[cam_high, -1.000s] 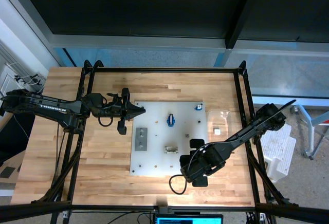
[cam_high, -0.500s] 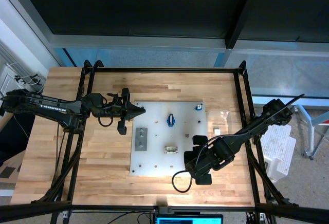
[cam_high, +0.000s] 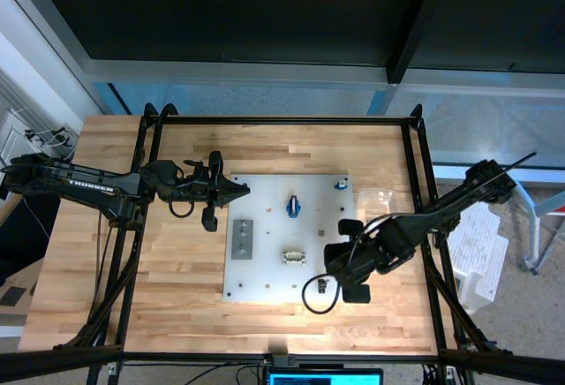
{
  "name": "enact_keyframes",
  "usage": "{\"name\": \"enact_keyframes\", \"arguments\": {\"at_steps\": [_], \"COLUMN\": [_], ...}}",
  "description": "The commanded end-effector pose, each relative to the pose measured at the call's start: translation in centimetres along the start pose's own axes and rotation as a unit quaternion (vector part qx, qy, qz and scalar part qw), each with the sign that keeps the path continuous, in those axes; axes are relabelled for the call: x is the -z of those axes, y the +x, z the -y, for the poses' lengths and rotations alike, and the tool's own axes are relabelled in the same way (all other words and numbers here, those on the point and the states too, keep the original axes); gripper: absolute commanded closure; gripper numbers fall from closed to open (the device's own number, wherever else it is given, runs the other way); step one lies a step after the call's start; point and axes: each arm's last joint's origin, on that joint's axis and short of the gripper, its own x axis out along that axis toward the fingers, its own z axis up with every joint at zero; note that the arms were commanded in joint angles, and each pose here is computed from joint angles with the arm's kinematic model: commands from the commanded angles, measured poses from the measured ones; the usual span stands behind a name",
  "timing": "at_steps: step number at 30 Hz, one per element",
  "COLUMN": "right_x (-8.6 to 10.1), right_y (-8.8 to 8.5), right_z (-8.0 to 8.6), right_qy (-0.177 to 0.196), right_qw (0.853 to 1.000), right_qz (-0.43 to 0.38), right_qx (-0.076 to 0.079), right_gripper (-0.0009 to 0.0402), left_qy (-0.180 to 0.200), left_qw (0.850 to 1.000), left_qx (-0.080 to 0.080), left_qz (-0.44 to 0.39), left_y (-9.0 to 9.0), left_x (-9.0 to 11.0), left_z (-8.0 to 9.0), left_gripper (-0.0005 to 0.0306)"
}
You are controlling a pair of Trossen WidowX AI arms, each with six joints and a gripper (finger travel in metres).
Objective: Pick the USB connector and install on taskboard
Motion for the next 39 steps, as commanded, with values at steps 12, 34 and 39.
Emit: {"name": "enact_keyframes", "arguments": {"at_steps": [12,34,39], "right_x": [1.6,0.5,0.5], "right_y": [-3.5,-4.6,-3.8], "right_z": [8.2,14.9,14.9], "right_qy": [0.023,0.021,0.022], "right_qw": [0.993,0.922,0.894], "right_qz": [0.114,0.385,0.446], "right_qx": [0.026,0.033,0.03], "right_gripper": [0.0393,0.0393,0.0393], "left_qy": [0.0,0.0,0.0], "left_qw": [1.0,1.0,1.0], "left_qx": [0.0,0.0,0.0], "left_qz": [0.0,0.0,0.0], "left_y": [0.0,0.0,0.0], "left_x": [0.0,0.0,0.0], "left_z": [0.0,0.0,0.0], "left_gripper": [0.03,0.03,0.03]}}
